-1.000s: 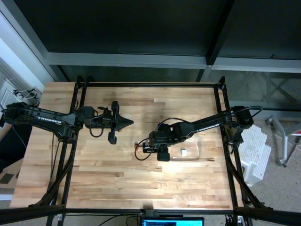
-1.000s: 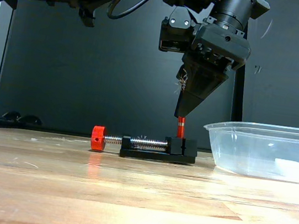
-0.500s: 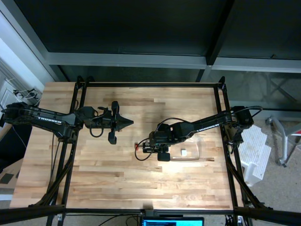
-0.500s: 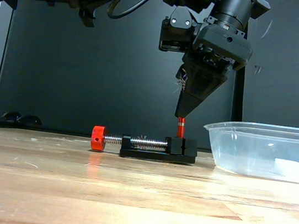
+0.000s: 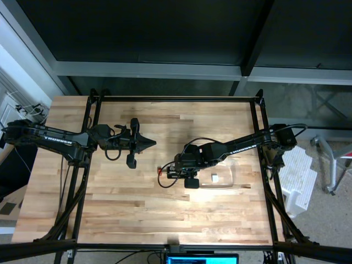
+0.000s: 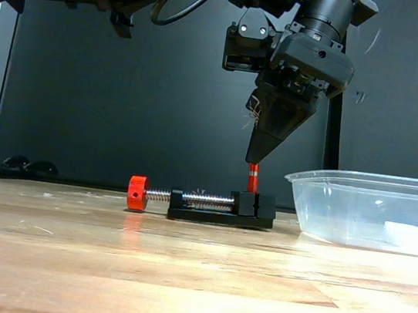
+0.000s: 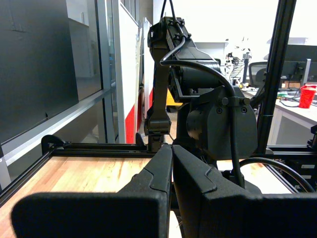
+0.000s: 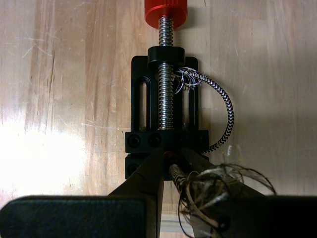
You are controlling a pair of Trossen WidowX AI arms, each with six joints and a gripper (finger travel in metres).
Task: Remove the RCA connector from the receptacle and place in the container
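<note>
Your right gripper (image 6: 254,160) pinches the RCA connector (image 6: 252,178) standing in the receptacle (image 6: 221,209); your left gripper (image 5: 153,143), pressed together, hangs well apart; arm lettering (image 5: 53,138) is unreadable.

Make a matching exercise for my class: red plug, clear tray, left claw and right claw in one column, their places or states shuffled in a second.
Things
1. red plug
2. clear tray
3. left claw
4. right claw

Places or states
A. holds a small white piece
B. shut, raised over the table's left half, holding nothing
C. shut on the plug's top
D. stands upright in the black block

Pairs: 1-D, 2-A, 3-B, 4-C
</note>
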